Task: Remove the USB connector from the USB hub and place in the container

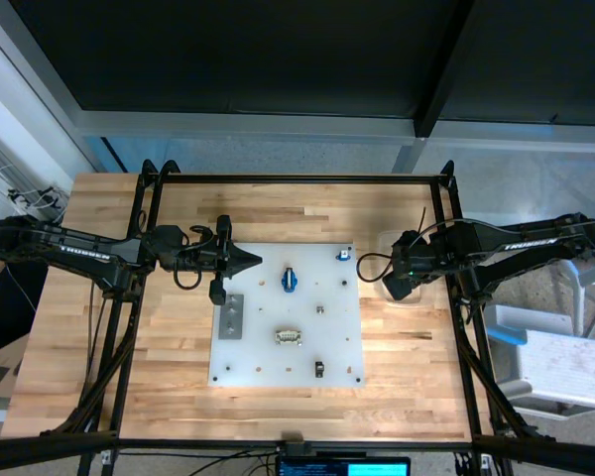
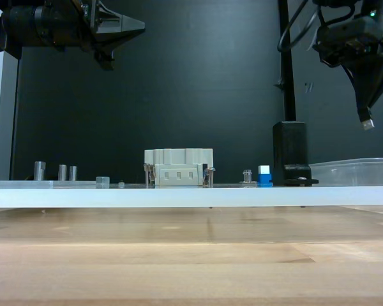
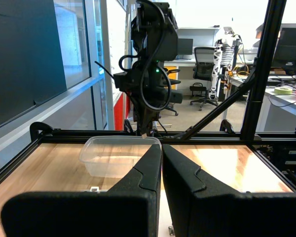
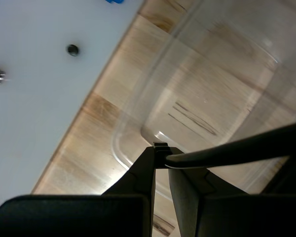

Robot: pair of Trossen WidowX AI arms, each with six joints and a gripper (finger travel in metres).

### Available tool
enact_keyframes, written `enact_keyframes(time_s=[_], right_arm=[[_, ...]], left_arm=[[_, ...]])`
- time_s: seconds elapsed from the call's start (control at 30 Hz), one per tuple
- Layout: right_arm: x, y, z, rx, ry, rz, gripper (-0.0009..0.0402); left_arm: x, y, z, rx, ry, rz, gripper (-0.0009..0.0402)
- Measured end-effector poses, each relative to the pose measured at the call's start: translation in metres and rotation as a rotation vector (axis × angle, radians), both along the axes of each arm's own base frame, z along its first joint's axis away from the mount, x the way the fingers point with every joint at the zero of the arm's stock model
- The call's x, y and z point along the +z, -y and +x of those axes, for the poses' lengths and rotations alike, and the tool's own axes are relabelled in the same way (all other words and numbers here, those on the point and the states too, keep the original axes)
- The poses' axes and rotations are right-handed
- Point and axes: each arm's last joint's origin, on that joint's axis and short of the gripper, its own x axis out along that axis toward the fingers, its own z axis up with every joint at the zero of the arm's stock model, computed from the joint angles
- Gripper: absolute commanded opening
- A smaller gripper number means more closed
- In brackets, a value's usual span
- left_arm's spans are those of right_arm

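Note:
My right gripper [image 2: 366, 109] hangs above the container [image 2: 354, 169], a clear plastic tub just off the white board's right edge. It is shut on the USB connector [image 4: 227, 148], a thin black cable. The connector's small plug end [image 2: 367, 123] points down over the tub, clear of its rim. In the right wrist view the tub's rounded corner [image 4: 153, 98] lies directly beneath the closed fingers [image 4: 145, 170]. The USB hub [image 1: 318, 369], a small black block, stands near the board's front edge, with nothing plugged into it. My left gripper [image 1: 246, 260] is shut and empty, held high over the board's back left corner.
The white board [image 1: 268, 369] carries a grey plate with pegs [image 1: 232, 318], a blue clip [image 1: 290, 280], a silver-beige socket [image 1: 288, 338] and a small blue block [image 1: 344, 254]. Black frame rails run along the table's sides and back.

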Motion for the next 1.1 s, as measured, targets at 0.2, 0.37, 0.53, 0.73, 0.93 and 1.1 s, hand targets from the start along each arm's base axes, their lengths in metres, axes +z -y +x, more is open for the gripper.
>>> enact_keyframes(time_s=[0.2,0.37,0.53,0.73,0.93,1.1], right_arm=[[-0.011,0.0,-0.002,-0.028,-0.036,0.025,0.0],[-0.02,0.0,-0.004,-0.035,-0.065,0.053,0.0],[-0.021,0.0,-0.004,-0.044,-0.069,0.054,0.0],[-0.022,0.0,-0.004,-0.044,-0.072,0.054,0.0],[-0.022,0.0,-0.004,-0.045,-0.073,0.053,0.0012],[-0.022,0.0,-0.004,-0.045,-0.073,0.053,0.0047]], left_arm=[[0.0,0.0,0.0,0.0,0.0,0.0,0.0001],[0.0,0.0,0.0,0.0,0.0,0.0,0.0001],[0.0,0.0,0.0,0.0,0.0,0.0,0.0001],[0.0,0.0,0.0,0.0,0.0,0.0,0.0001],[0.0,0.0,0.0,0.0,0.0,0.0,0.0001],[0.0,0.0,0.0,0.0,0.0,0.0,0.0001]])
